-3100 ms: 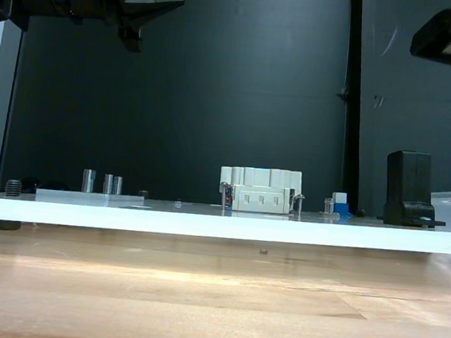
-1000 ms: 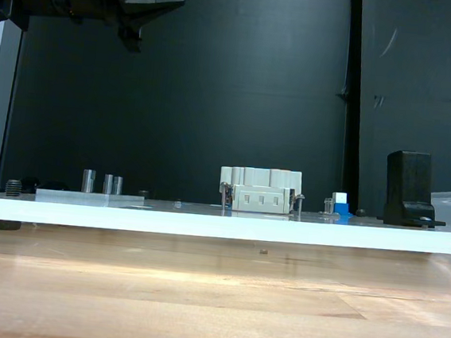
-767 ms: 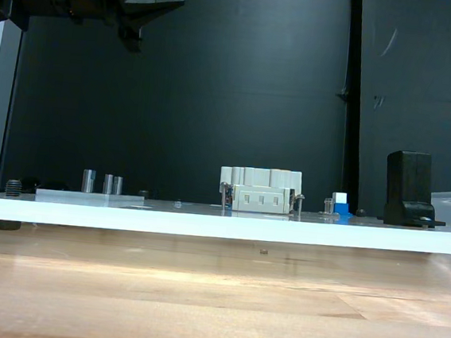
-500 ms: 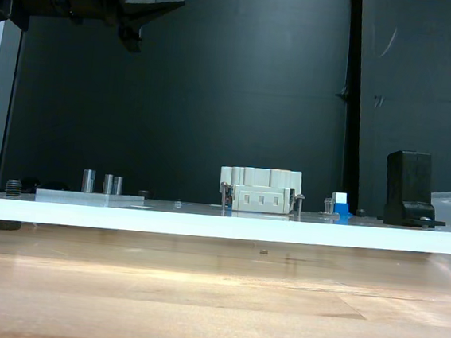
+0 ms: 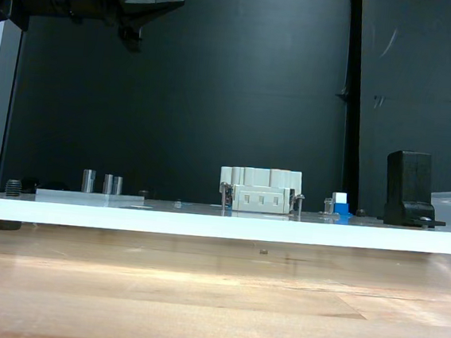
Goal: Pick the 16mm bar from the taskboard and place it in the container
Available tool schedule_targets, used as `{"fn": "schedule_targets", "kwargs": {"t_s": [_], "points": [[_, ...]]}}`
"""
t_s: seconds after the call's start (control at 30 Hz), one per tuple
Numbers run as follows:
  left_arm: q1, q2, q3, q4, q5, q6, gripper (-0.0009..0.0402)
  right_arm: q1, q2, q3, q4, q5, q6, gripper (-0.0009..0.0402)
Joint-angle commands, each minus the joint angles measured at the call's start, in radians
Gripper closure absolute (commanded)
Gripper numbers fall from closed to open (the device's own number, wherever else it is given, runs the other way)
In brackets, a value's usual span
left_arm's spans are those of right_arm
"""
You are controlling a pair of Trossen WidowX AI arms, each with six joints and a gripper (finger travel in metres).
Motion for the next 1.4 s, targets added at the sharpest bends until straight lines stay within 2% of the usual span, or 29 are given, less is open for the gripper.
{"fn": "schedule_targets", "kwargs": {"t_s": [0.03, 0.37, 1.4], "points": [[0.0, 0.0, 0.0, 0.0, 0.0, 0.0, 0.0393, 0.0, 0.0, 0.001, 0.0, -0.002, 0.0, 0.026], [0.0, 0.0, 0.0, 0.0, 0.0, 0.0, 0.0393, 0.0, 0.0, 0.001, 0.0, -0.007, 0.0, 0.023], [0.0, 0.0, 0.0, 0.0, 0.0, 0.0, 0.0393, 0.0, 0.0, 0.001, 0.001, -0.007, 0.0, 0.0233]]}}
